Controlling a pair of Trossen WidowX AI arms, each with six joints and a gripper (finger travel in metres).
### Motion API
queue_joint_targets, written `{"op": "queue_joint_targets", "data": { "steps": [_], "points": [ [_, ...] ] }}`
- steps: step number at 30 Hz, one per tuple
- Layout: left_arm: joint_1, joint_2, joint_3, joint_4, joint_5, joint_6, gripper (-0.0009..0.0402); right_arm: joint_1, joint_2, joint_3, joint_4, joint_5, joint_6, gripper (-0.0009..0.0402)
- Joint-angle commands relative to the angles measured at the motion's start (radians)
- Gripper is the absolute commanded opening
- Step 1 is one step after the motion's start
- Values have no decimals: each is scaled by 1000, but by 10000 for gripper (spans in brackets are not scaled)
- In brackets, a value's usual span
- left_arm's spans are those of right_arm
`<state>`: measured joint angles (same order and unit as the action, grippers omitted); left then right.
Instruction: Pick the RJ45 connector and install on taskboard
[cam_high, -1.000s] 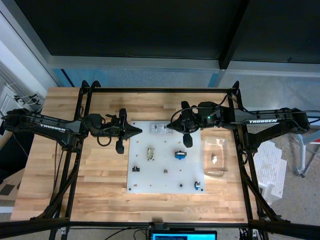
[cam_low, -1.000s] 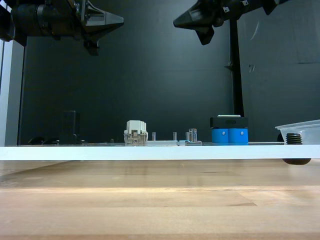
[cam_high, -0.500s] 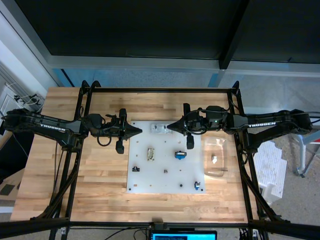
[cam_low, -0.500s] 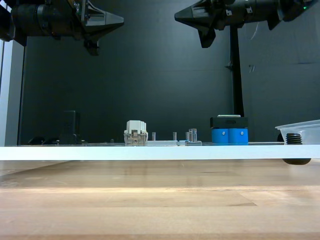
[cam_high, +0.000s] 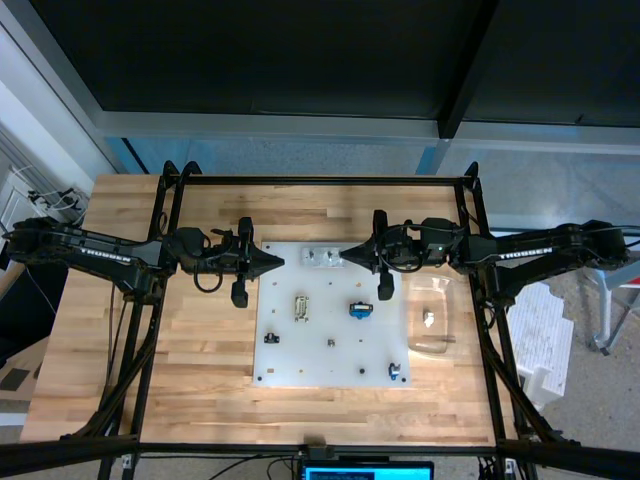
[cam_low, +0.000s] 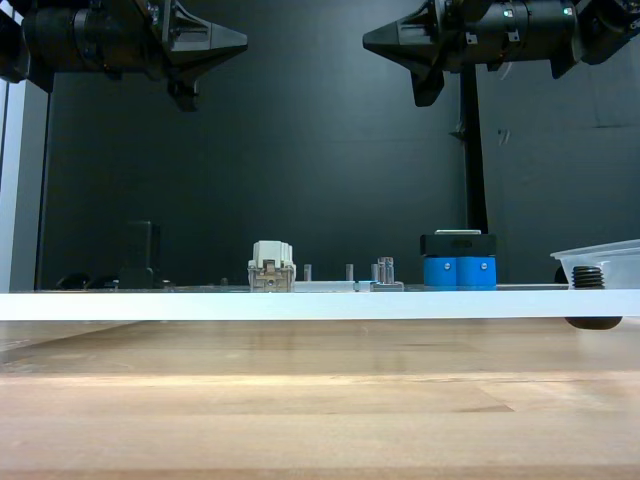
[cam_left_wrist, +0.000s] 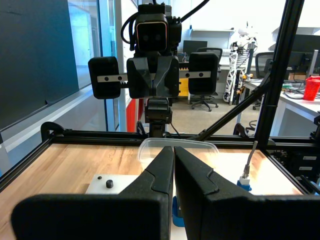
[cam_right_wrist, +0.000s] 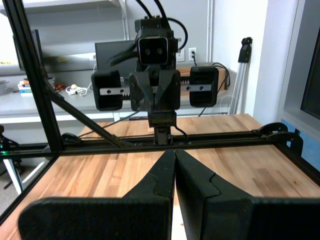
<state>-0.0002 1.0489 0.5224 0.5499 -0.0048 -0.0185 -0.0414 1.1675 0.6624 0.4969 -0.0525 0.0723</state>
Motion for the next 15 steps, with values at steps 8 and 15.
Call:
{"op": "queue_joint_targets", "data": {
  "steps": [8,15],
  "points": [
    [0,0,0,0,0,0,0,0,-1,-39,54,8,25,0],
    [0,0,0,0,0,0,0,1,-1,-39,61,8,36,0]
  ]
}}
